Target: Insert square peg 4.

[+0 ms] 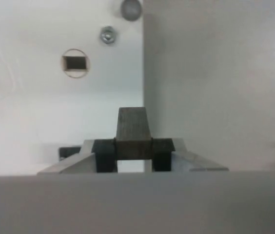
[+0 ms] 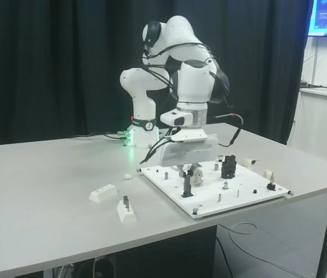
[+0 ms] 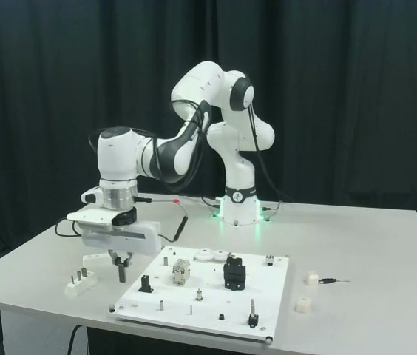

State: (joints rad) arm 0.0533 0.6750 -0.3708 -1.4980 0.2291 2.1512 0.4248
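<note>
Hand (image 1: 133, 157) clamped on square peg (image 1: 133, 130), long axis vertical, pointing down over white board (image 1: 54, 122).

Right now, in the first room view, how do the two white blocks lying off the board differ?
The nearer white block carries a dark peg standing upright; the farther white block shows none on top. The nearer one lies end-on to that camera, the farther one broadside. Both are white, rest on the grey table, apart, off the white board. The gripper holds the square peg.
</note>
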